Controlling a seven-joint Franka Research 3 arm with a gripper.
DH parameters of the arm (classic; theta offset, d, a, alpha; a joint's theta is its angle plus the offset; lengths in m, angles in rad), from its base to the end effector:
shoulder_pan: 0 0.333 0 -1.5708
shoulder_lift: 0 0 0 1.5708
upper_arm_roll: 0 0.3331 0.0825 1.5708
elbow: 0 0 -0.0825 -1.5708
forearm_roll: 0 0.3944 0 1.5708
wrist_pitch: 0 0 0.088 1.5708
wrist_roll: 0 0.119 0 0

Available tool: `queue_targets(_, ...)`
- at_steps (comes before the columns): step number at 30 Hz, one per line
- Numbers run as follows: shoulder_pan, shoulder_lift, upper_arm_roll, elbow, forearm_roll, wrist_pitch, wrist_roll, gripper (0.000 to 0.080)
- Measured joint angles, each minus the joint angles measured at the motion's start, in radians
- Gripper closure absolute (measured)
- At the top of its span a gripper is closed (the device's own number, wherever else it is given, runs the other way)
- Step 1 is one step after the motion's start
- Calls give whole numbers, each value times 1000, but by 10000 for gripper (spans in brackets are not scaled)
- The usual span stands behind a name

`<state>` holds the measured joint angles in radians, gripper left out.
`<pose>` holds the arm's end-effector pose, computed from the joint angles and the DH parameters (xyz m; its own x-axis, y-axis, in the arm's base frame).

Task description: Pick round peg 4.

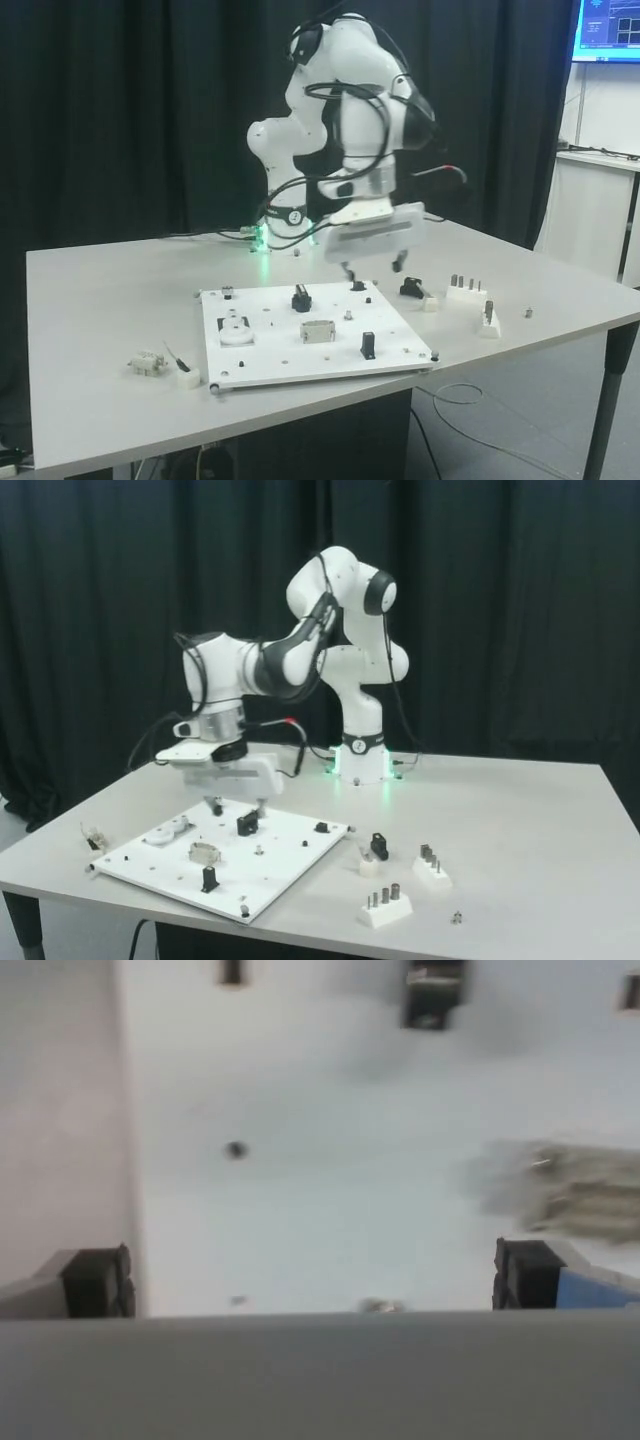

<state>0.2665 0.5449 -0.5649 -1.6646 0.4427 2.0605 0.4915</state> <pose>0.6718 -0.1316 0.3220 0.5795 -0.8095 -0.0940 -0.8149 -0.5765 -0.0591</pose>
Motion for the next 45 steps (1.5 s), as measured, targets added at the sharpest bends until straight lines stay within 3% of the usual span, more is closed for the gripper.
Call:
queue_targets(12, 124, -33, 0, 0, -46, -61, 251, 3)
queue_targets(19, 186, -42, 0, 0, -50, -66, 423, 3)
queue_targets(35, 339, -38, 0, -2, -61, -33, 792, 3)
queue_targets(45, 423, -19, 1, -21, -86, 31, 997, 3)
